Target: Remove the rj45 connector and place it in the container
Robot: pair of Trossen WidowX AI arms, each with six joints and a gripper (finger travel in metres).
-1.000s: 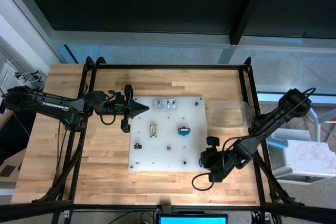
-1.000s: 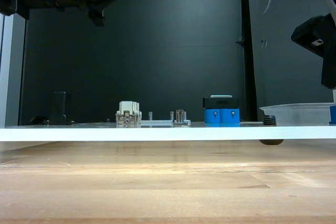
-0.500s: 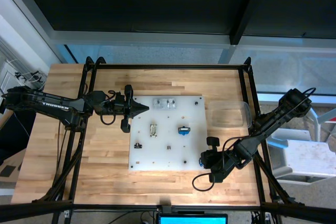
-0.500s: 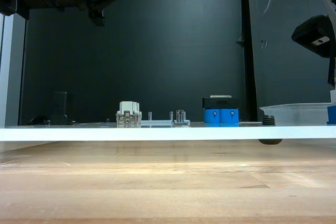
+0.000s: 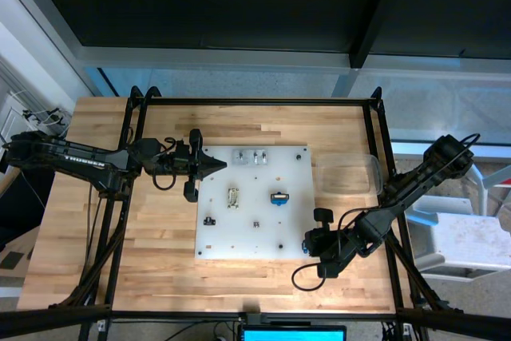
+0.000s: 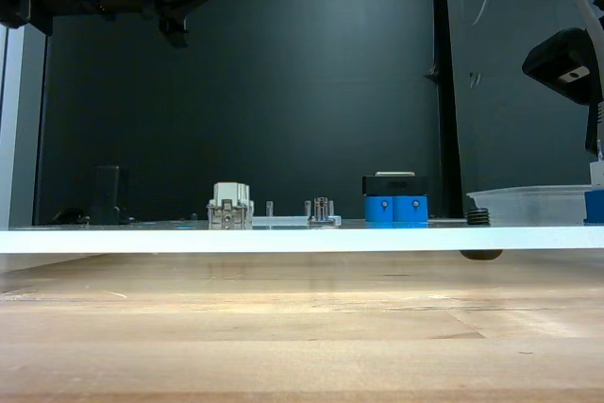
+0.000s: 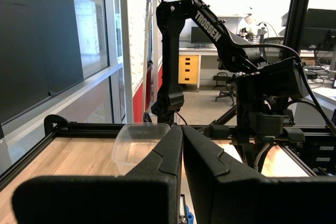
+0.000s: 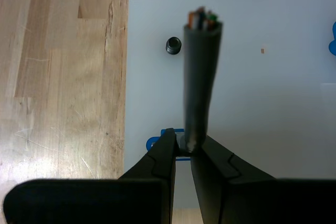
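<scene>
Right claw (image 8: 182, 148) is nearly closed, pinching the rj45 connector (image 8: 201, 82) at its base. The connector shows as a grey cable stub with coloured wire ends, sticking out past the fingertips (image 8: 164, 145). A small blue mount (image 8: 156, 141) sits right under the tips; can't tell whether the plug end is clear of it. In the high view this claw is over the near right corner of the white board (image 5: 239, 237), with a black screw (image 8: 173, 45) on the board just ahead.

Left claw (image 7: 182, 129) has its fingers pressed together tip to tip. It is raised over the far left edge of the board, pointing right across it.

Container (image 5: 347, 175) is a clear tub on the wooden surface (image 5: 160, 237), just beside the board's right edge at the far end and well apart from the right claw. Wood shows through its bottom. A blue fixture (image 5: 279, 198) stands mid-board.
</scene>
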